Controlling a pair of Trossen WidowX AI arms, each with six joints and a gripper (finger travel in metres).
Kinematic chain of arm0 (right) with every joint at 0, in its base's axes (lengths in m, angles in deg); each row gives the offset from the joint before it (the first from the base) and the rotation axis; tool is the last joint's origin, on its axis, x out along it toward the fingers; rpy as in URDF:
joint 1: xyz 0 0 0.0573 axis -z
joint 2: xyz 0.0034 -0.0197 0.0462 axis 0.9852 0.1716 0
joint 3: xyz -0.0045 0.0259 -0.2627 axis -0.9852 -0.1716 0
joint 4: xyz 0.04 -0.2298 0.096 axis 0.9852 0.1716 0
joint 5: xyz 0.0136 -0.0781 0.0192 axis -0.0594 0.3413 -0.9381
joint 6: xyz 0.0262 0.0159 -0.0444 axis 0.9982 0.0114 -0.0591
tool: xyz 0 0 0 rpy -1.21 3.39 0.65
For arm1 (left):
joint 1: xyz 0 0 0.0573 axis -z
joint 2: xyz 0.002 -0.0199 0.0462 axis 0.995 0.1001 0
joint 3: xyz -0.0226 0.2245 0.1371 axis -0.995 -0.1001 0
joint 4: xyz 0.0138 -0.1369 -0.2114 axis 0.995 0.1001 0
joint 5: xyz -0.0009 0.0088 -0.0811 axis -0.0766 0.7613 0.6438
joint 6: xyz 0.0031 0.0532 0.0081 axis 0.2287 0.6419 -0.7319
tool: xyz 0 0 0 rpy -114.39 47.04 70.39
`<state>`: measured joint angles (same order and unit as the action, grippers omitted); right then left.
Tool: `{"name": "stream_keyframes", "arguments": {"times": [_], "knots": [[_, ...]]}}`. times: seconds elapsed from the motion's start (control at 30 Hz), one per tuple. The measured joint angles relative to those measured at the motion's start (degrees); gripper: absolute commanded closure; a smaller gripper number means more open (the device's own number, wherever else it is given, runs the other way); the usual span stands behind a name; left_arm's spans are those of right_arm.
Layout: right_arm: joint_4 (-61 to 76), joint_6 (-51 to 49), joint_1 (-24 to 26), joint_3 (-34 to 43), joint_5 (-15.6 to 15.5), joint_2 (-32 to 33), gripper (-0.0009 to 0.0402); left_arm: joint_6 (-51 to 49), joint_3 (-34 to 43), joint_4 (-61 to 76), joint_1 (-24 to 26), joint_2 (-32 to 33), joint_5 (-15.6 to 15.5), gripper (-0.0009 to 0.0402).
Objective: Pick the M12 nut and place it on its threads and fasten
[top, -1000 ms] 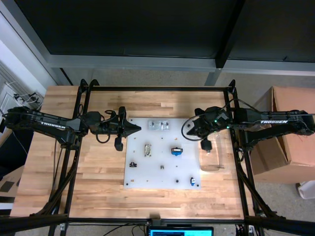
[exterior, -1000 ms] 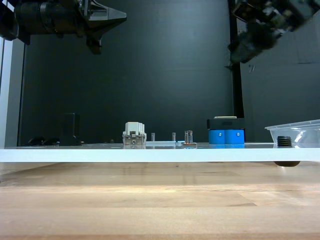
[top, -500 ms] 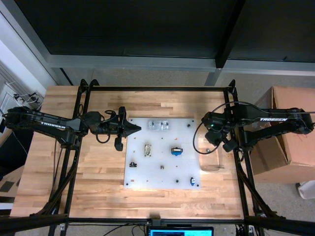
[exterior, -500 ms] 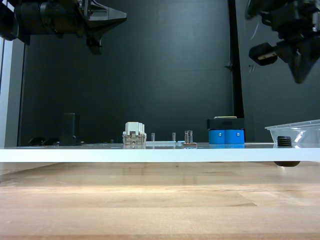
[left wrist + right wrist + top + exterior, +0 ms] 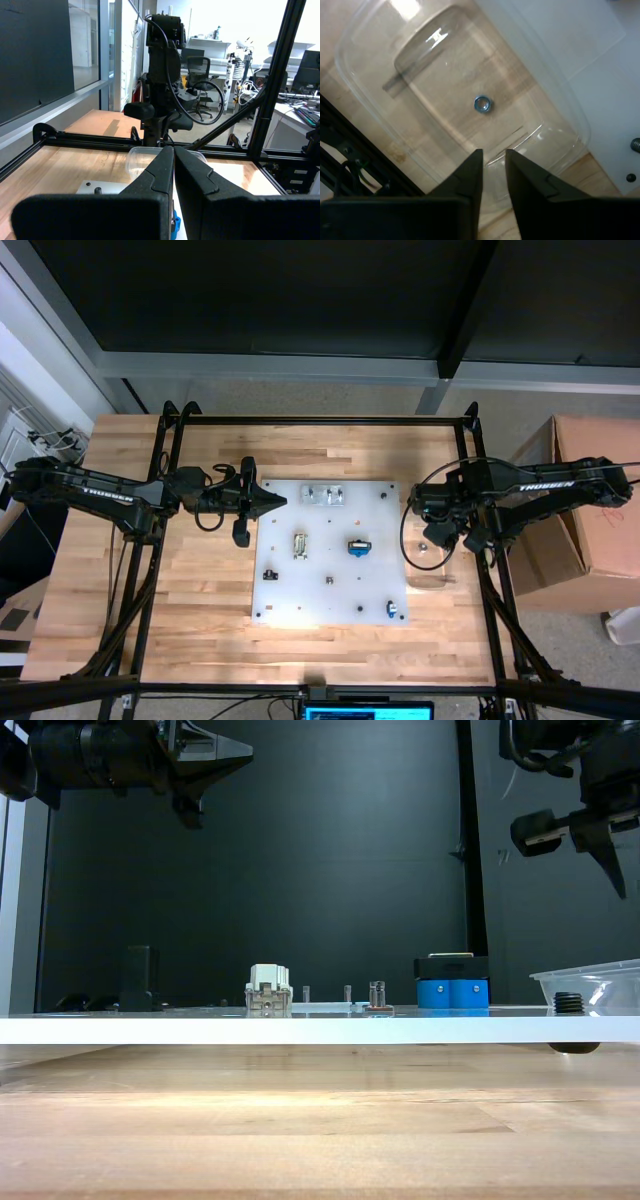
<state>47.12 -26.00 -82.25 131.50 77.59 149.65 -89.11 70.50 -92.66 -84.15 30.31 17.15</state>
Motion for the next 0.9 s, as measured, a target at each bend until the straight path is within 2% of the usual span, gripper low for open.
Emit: {"name": "stream_keyframes", "arguments": {"times": [0.1, 0.23, 0.4, 0.63, 0.9], "knots": [[-1.11, 0.09, -0.55, -1.18, 0.39, 0.42, 0.0266, 0.0, 0.02, 0.0, 0.0, -0.02, -0.02, 0.0393], [-3.76, 0.11, -2.16, -4.35, 3.58, 1.55, 0.0227, 0.0, 0.0, 0.02, 0.0, -0.02, 0.0, 0.0393], [-8.92, 0.04, -3.15, -8.31, 4.13, 2.23, 0.0196, 0.0, 0.02, 0.02, 0.0, -0.02, 0.0, 0.0393], [-12.31, 0.2, -3.93, -10.19, 4.15, 4.33, 0.0176, 0.0, 0.0, 0.0, 0.0, 0.0, -0.02, 0.0393], [-16.44, 5.31, -5.05, -12.57, 4.11, 7.74, 0.0178, 0.0, 0.02, 0.02, 0.0, -0.02, -0.02, 0.0393]]}}
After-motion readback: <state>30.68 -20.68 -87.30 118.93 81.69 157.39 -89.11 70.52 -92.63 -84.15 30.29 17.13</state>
